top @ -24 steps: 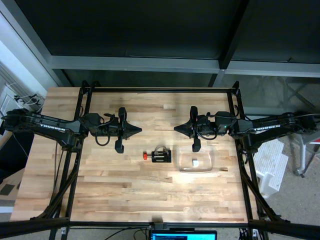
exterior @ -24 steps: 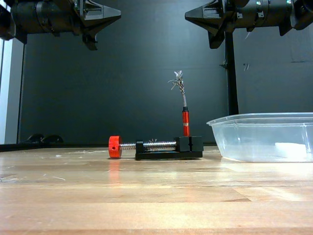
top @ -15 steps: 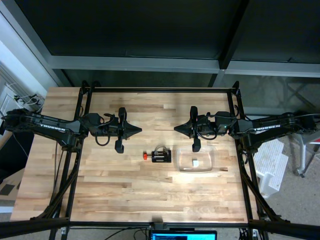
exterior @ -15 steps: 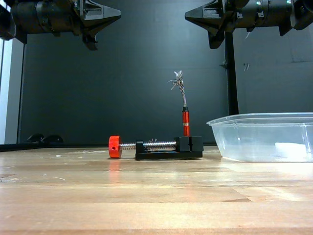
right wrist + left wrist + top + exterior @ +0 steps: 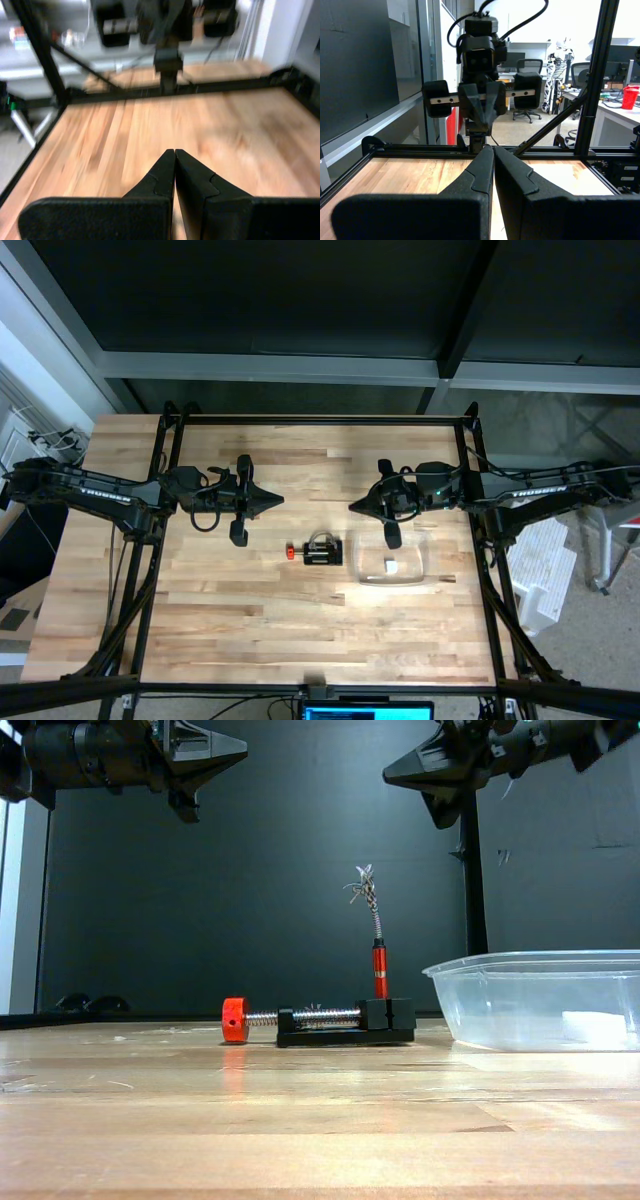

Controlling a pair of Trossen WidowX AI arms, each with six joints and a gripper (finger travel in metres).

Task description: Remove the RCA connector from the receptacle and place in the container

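My right gripper (image 5: 388, 777), closed, hangs high near the tray (image 5: 500, 1005); my left gripper (image 5: 243, 753), closed, hangs high at left. I should open the right, then descend straight over the upright plug (image 5: 380, 970).

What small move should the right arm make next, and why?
Probably lower the right gripper toward the RCA connector and open it: it hangs shut, well above the connector, which stands upright in the receptacle. The left gripper hangs shut, high at left.
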